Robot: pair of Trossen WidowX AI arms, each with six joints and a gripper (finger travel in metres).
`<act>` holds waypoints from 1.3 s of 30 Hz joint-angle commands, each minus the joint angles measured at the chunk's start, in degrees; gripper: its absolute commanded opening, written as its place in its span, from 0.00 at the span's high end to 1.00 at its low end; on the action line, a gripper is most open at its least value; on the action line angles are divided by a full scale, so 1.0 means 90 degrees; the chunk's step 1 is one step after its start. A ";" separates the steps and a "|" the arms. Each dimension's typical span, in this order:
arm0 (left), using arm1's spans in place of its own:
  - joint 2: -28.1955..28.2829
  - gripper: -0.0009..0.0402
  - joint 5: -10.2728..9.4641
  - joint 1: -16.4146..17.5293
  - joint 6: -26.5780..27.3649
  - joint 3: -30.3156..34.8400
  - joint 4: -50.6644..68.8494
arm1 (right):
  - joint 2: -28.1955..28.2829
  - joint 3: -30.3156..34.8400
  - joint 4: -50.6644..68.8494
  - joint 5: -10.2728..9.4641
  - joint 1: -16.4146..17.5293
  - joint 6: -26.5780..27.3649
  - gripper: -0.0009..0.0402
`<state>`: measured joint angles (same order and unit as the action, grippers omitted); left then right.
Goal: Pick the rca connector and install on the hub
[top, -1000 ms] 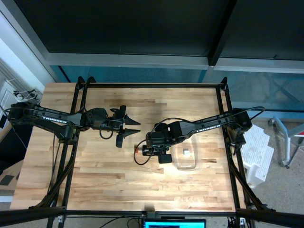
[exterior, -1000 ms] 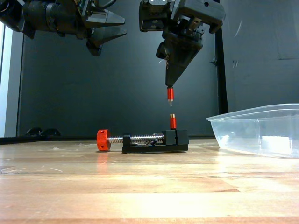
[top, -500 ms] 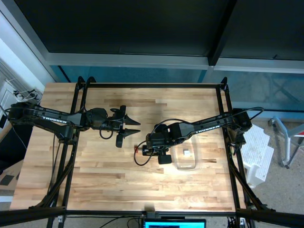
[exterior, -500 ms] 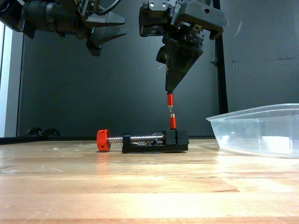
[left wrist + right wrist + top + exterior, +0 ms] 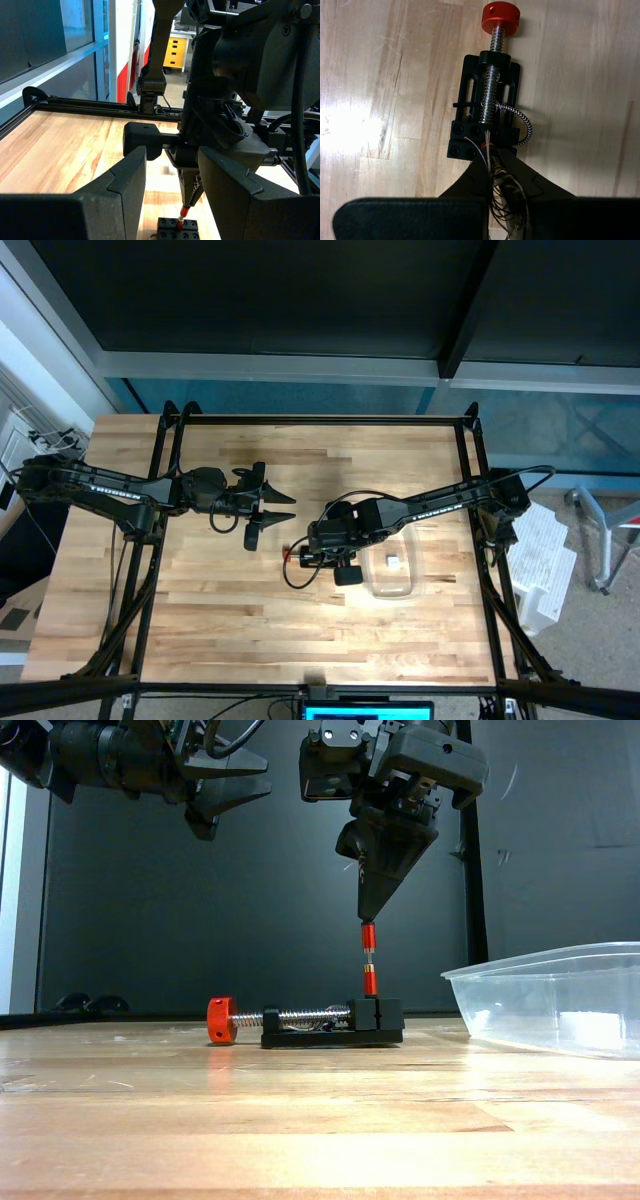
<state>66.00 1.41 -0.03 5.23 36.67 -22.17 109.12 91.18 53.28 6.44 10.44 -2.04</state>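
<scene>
One vertical line decides the coming move. The right gripper (image 5: 368,916) points straight down, its fingers clenched on the rca connector (image 5: 368,939), a tiny red plug with a silvery tip. The plug's long axis is upright. Directly beneath it stands the short red socket post (image 5: 369,982) on the hub (image 5: 332,1020), a small black rectangular block lying on the wooden table (image 5: 300,1120). The silvery tip appears to meet the post's top, though whether it has entered I cannot tell. My judgement is that a straight push down remains, with no sideways drift.

Off to one side of the tool, the hub's threaded screw ends in a round red knob (image 5: 220,1020). A black-and-white braided wire (image 5: 521,122) loops close by the post. On the tool's other side sits a clear plastic tray (image 5: 500,982) holding a whitish piece (image 5: 394,561), well apart. The left gripper (image 5: 266,776) hangs high with its fingers spread, farther off, and blocks nothing.
</scene>
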 commanded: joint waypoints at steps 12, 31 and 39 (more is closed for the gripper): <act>0.0000 0.64 0.0000 0.0002 0.0000 0.0002 0.0000 | 0.0005 -0.0311 -0.0350 -0.0005 -0.0022 0.0012 0.98; 0.0000 0.64 0.0000 0.0002 0.0000 0.0002 0.0000 | -0.0049 -0.0454 -0.0476 -0.0007 -0.0056 0.0114 0.95; 0.0000 0.64 0.0000 0.0002 0.0000 0.0002 0.0000 | -0.0175 -0.0449 -0.0471 -0.0002 -0.0056 0.0080 0.73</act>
<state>66.00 1.41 -0.03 5.23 36.69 -22.17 107.92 87.00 49.25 6.44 9.89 -1.17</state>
